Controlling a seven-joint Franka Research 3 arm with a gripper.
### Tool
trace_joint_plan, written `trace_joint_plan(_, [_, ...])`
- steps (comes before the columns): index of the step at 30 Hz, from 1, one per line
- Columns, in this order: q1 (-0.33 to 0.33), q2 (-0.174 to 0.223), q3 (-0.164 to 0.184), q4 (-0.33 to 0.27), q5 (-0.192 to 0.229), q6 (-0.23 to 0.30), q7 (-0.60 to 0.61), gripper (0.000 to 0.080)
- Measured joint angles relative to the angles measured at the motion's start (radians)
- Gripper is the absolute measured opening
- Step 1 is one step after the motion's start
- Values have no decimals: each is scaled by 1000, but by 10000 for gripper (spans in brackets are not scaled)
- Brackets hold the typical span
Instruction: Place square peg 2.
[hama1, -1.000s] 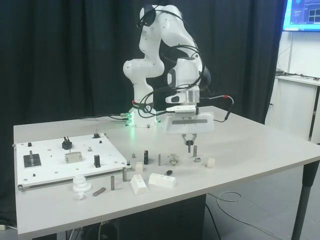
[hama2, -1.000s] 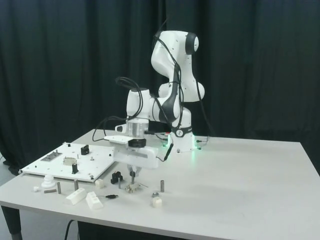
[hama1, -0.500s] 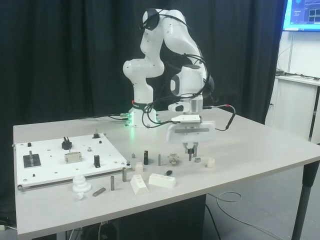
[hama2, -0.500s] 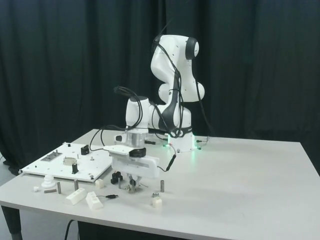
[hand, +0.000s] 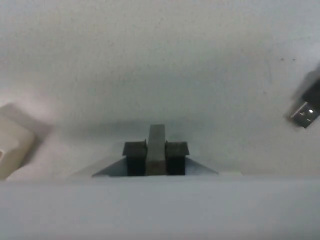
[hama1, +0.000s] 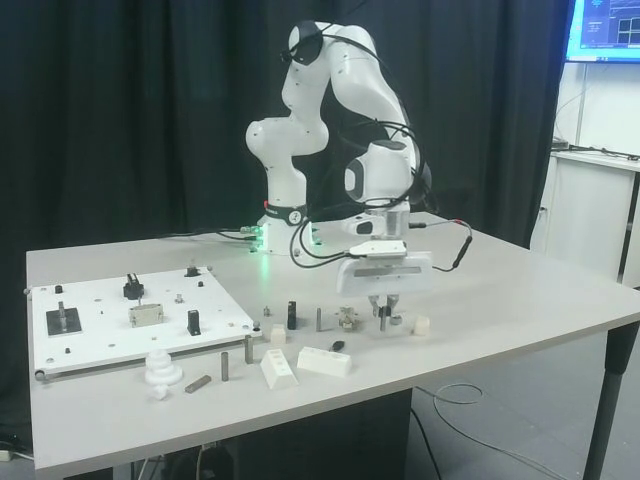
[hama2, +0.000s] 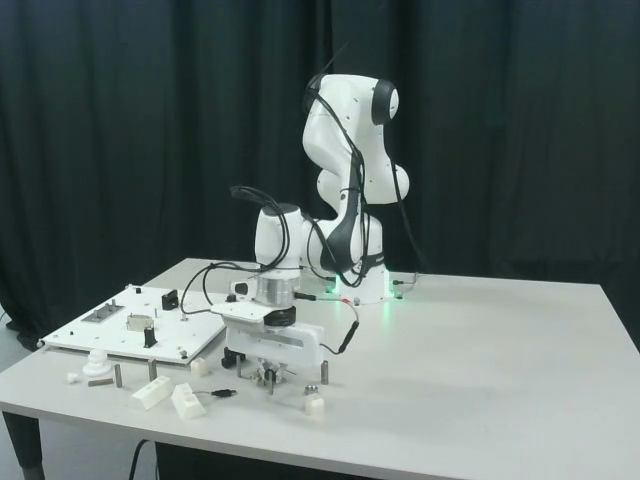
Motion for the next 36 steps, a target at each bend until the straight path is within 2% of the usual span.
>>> trace_joint_plan(15, [0,30,18,14,36,8,-2,76])
trace_joint_plan(28, [0,33,22,28,38,16,-20,76])
trace_joint_plan(29, [0,33,22,31,38,16,-20,238])
trace_joint_plan(30, [0,33,22,33,38,16,-20,546])
trace_joint_plan(35, [0,27,22,43,38,9,-20,546])
trace_joint_plan(36, [0,25,22,45,38,7,-20,735])
